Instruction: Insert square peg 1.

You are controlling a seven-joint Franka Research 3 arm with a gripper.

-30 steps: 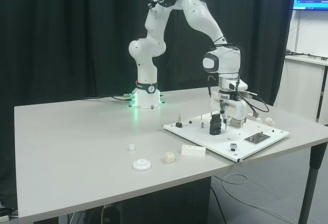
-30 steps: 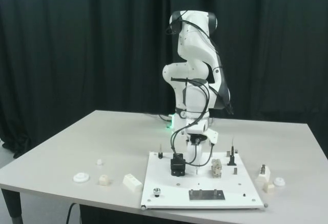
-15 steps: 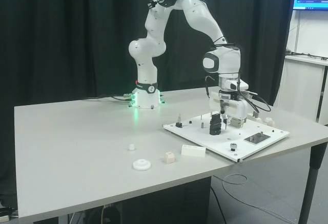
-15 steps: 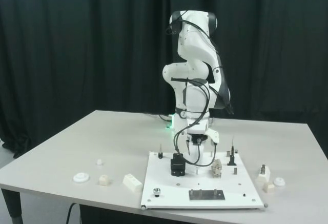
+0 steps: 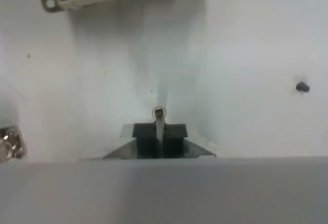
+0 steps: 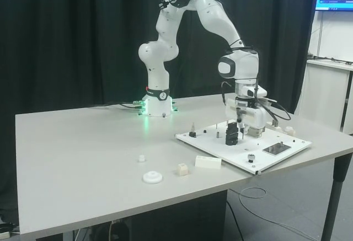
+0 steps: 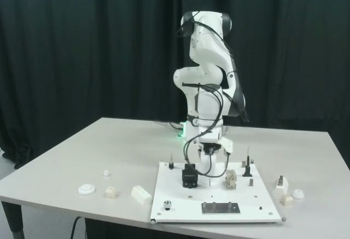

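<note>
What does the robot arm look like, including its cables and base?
The arm is white with rounded segments and black joint rings. Black cables loop from the wrist. The gripper has black fingers. Green light glows at the base, bolted on the grey table.

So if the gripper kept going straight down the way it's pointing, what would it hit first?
Probably the white board itself. The gripper holds a thin peg pointing down at bare board; depth is unclear.

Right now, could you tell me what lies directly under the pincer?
Under the pincer stands a thin upright peg, held over the white board. The pincer's body hides the peg's upper part, and the peg hides whatever hole sits below it.
</note>
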